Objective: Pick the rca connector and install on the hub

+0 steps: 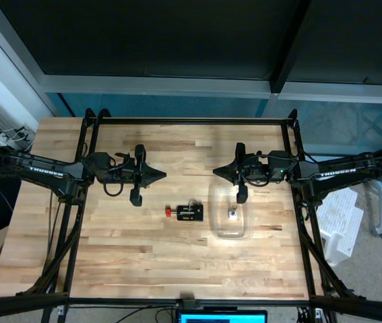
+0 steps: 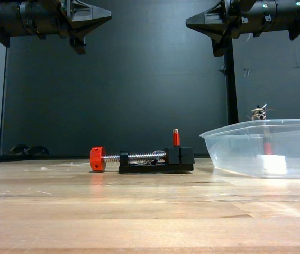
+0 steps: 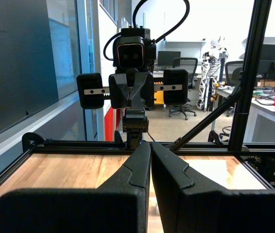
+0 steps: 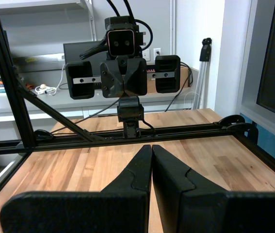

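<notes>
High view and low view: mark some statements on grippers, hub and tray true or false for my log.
1. The left gripper holds the connector. False: it is shut and empty, above the table; the connector sits in the tray.
2. The hub lies on the table beside the tray, outside it. True.
3. The right gripper is shut. True.
4. The right gripper touches the tray. False: it hangs well above it.
</notes>
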